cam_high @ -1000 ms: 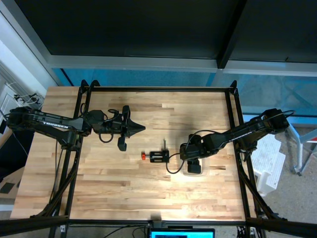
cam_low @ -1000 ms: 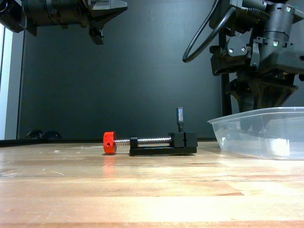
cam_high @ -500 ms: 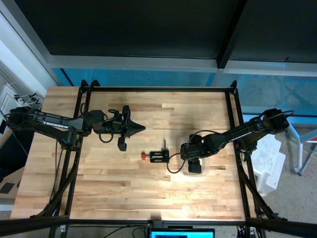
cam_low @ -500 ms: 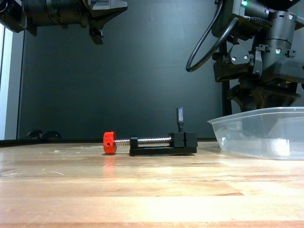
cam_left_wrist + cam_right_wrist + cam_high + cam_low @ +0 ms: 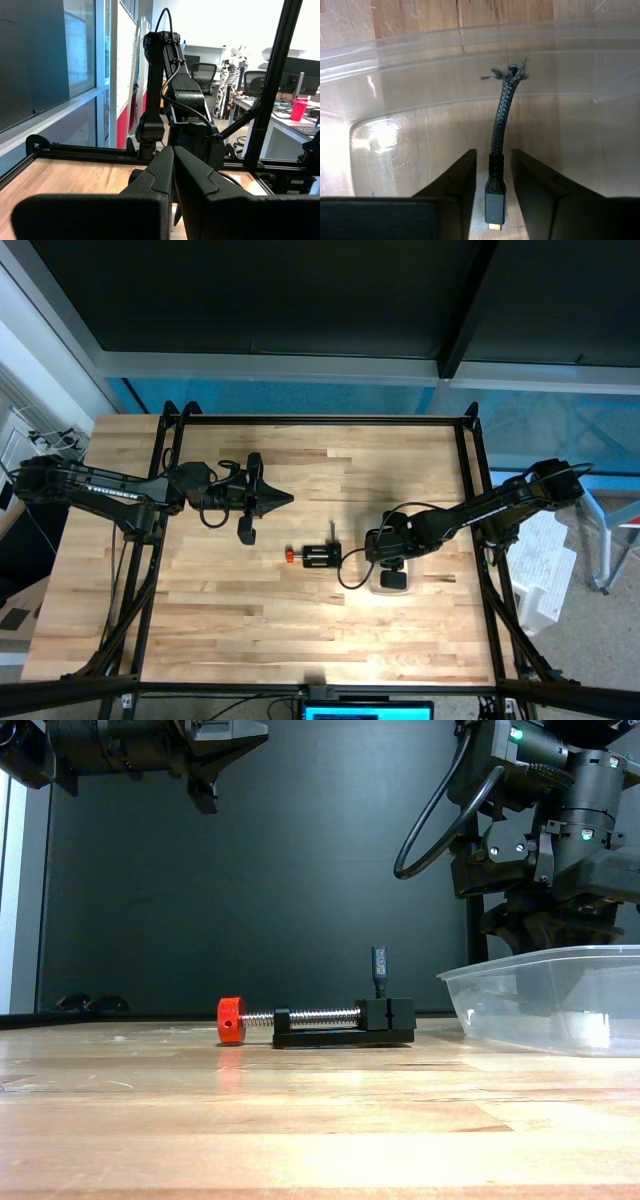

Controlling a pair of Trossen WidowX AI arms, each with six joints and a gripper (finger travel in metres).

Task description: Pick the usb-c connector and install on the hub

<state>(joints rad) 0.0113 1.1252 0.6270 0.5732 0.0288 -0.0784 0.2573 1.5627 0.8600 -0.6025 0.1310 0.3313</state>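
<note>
My right gripper (image 5: 493, 156) hangs inside the clear plastic bin (image 5: 445, 47), its fingers (image 5: 454, 181) set narrow but not closed, one on either side of the usb-c connector (image 5: 495, 199). The connector lies free on the bin floor, its short braided cable (image 5: 501, 115) running away to a frayed end. I seem to have a sliver of gap on each side, though contact is hard to judge here. To grip well I should close squarely on the plug's dark body, not the cable, and keep it straight. The hub (image 5: 379, 964) stands upright in the black vise (image 5: 340, 1021), well apart from the bin. My left gripper (image 5: 173, 152), fingers pressed together, hovers high over the left half of the table (image 5: 250, 620).
</note>
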